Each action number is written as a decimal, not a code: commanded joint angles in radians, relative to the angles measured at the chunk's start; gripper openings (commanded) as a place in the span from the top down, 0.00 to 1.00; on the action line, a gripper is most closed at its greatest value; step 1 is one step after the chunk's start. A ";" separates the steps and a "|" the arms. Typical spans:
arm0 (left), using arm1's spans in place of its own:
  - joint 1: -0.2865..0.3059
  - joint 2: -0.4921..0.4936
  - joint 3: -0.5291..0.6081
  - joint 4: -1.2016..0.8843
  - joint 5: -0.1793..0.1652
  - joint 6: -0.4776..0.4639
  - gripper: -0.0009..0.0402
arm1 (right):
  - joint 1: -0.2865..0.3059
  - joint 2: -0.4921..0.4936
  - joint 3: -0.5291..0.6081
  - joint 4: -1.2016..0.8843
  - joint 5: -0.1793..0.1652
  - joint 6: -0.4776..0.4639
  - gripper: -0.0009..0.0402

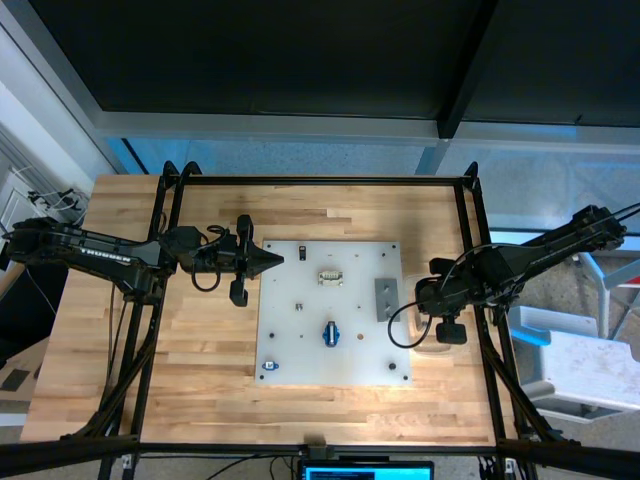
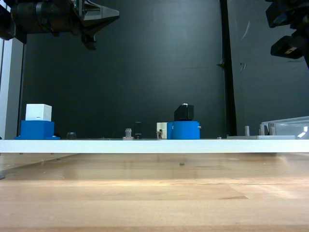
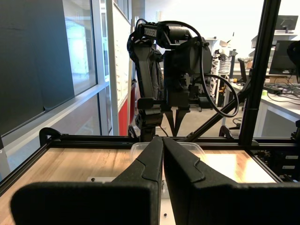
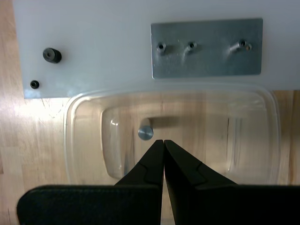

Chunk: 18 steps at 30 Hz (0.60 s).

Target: Pick the 16mm cylinder and place it in the taskboard

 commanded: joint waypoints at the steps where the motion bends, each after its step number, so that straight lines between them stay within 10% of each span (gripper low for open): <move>1: 0.000 0.000 0.000 0.000 0.000 0.000 0.98 | 0.002 0.005 0.000 -0.017 0.001 0.008 0.98; 18: 0.000 0.000 0.000 0.000 0.000 0.000 0.98 | 0.018 0.062 -0.006 -0.014 0.002 0.014 0.76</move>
